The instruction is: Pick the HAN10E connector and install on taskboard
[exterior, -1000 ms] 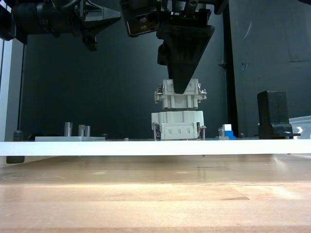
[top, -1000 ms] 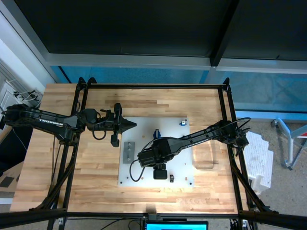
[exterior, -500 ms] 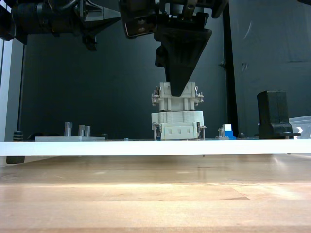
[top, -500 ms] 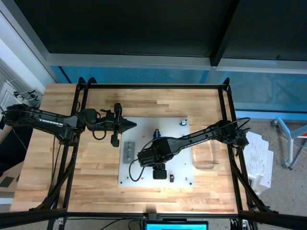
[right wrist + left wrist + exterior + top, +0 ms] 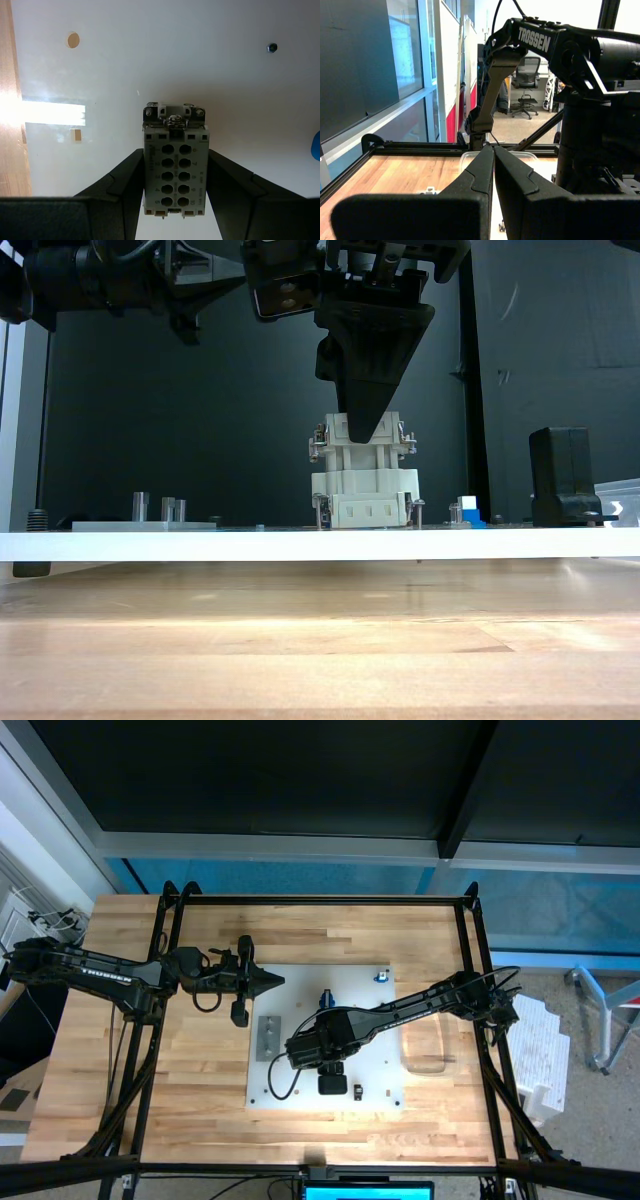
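The HAN10E connector is a pale beige block with silvery screw ends. My right gripper is shut on it over the middle of the white taskboard. The connector's underside meets a matching beige socket fixed to the board. In the right wrist view the connector shows two rows of contact holes between the black fingers. From above, the right gripper hides the connector over the taskboard. My left gripper hovers shut at the board's far left corner, holding nothing, its fingers pressed together.
On the board stand a grey metal block with short pins, a blue part and a black fitting. A clear plastic tray lies right of the board. Black frame bars border the table.
My right gripper has come down a little with the connector. The gap above the socket has closed. The left arm has not moved.
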You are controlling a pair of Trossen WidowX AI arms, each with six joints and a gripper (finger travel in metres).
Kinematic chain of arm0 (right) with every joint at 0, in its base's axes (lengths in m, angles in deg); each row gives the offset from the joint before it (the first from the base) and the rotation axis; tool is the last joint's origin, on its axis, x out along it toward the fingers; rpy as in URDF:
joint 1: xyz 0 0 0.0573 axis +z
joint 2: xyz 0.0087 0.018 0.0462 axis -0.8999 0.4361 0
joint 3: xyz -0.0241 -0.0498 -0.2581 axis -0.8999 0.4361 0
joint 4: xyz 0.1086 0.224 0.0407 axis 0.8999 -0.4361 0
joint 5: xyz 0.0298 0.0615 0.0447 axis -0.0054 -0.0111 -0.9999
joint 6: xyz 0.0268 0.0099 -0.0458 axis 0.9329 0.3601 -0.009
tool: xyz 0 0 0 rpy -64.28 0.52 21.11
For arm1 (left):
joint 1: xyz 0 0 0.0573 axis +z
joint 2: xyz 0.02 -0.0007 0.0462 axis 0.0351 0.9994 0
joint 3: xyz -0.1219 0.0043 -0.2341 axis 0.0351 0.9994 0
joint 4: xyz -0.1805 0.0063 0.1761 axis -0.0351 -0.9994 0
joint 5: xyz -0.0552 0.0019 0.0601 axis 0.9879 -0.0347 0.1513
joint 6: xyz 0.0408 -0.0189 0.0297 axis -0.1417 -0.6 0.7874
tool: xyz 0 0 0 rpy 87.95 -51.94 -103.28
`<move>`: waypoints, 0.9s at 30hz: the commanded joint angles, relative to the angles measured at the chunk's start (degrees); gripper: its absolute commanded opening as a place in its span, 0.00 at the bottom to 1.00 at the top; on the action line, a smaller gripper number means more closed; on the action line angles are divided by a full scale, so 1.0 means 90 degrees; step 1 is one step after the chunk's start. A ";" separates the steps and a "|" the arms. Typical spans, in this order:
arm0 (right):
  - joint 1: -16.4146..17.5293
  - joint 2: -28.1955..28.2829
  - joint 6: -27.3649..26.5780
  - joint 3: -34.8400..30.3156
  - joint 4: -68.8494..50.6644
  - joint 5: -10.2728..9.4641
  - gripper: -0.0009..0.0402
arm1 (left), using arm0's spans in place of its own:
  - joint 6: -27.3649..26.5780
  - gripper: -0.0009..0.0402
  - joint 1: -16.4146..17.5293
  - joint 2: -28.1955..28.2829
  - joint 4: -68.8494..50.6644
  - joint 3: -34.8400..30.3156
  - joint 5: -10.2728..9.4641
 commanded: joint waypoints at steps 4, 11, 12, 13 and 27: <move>0.0002 0.0029 0.0007 0.0022 0.0002 -0.0024 0.05 | 0.0002 0.02 0.0000 0.0000 0.0002 -0.0002 0.0000; 0.0002 0.0015 0.0039 0.0022 -0.0019 -0.0027 0.05 | 0.0002 0.02 0.0000 0.0000 0.0002 -0.0002 0.0000; 0.0002 0.0000 0.0036 0.0022 -0.0032 -0.0027 0.05 | 0.0002 0.02 0.0000 0.0000 0.0002 -0.0002 0.0000; 0.0002 -0.0022 0.0039 0.0022 -0.0046 -0.0024 0.05 | 0.0002 0.02 0.0002 0.0000 0.0002 -0.0002 0.0000; 0.0002 -0.0056 0.0192 0.0039 -0.0104 -0.0017 0.05 | 0.0002 0.02 0.0002 0.0000 0.0002 -0.0002 0.0000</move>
